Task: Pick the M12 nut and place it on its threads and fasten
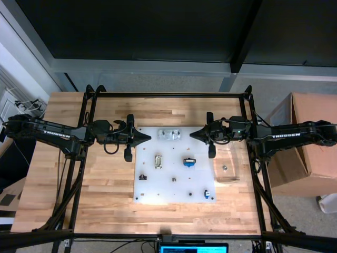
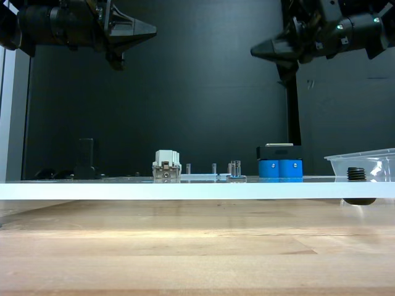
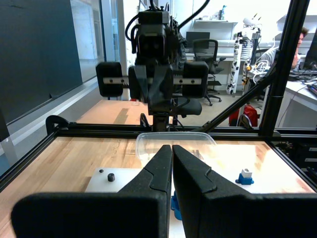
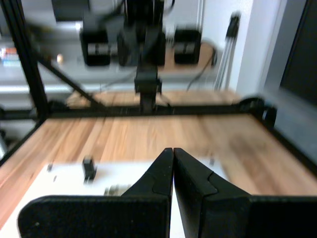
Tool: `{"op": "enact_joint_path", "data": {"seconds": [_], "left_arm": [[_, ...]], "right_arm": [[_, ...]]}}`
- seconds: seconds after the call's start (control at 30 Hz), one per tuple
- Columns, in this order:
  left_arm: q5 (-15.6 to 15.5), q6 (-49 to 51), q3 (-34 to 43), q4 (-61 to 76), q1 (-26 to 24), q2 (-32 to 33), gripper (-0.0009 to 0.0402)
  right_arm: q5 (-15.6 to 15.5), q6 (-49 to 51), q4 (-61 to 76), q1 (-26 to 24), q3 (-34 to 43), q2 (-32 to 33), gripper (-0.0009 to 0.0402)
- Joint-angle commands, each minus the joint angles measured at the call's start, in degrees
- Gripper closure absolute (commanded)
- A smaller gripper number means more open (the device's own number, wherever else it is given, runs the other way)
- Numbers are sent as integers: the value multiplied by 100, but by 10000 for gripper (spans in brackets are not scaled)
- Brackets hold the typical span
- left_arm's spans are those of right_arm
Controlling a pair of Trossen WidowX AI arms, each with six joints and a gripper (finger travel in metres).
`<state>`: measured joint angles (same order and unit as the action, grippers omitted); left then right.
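Observation:
The small silver nut [image 1: 225,168] lies free on the floor of the clear tray [image 1: 235,154], just right of the white board [image 1: 152,195]. Its black ribbed stud [image 2: 356,174] stands bare near the board's near right edge [image 1: 189,193]. My left gripper [image 1: 149,138] hovers high over the board's far left edge, pointing right, fingers shut with nothing between them [image 3: 172,147]. Over the board's far right part, my right gripper [image 1: 191,135] points left, shut and empty [image 4: 173,149]. Both hang well above the board in the low view, left gripper [image 2: 154,28] and right gripper [image 2: 253,49].
The board carries a white connector [image 1: 158,160], a blue block [image 1: 189,162], a small blue-and-white part [image 1: 208,195] and silver posts [image 2: 233,168]. A black frame rail [image 1: 168,95] rings the wooden table. A cardboard box [image 1: 308,142] stands at the right.

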<state>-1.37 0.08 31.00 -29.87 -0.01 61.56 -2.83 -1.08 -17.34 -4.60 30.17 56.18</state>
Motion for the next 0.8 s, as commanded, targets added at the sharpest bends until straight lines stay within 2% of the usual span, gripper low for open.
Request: {"op": "enact_joint_path", "data": {"seconds": [0.03, 0.1, 0.43, 0.63, 0.8], "left_arm": [[2, -2, 2, 0, 0, 0, 393], [2, -2, 2, 0, 2, 0, 393], [2, -2, 2, 0, 0, 0, 393], [2, -2, 2, 0, 0, 0, 393], [2, -2, 2, 0, 2, 0, 393]], "right_arm": [[-63, -190, 1001, 13, 280, -28, 393], [-184, -162, 1692, 22, 533, -28, 393], [-162, -306, 4881, 125, 1718, -15, 393], [-107, -680, 6500, 444, 2129, -15, 393], [79, -1082, 7552, 713, 2273, 4, 393]]}}
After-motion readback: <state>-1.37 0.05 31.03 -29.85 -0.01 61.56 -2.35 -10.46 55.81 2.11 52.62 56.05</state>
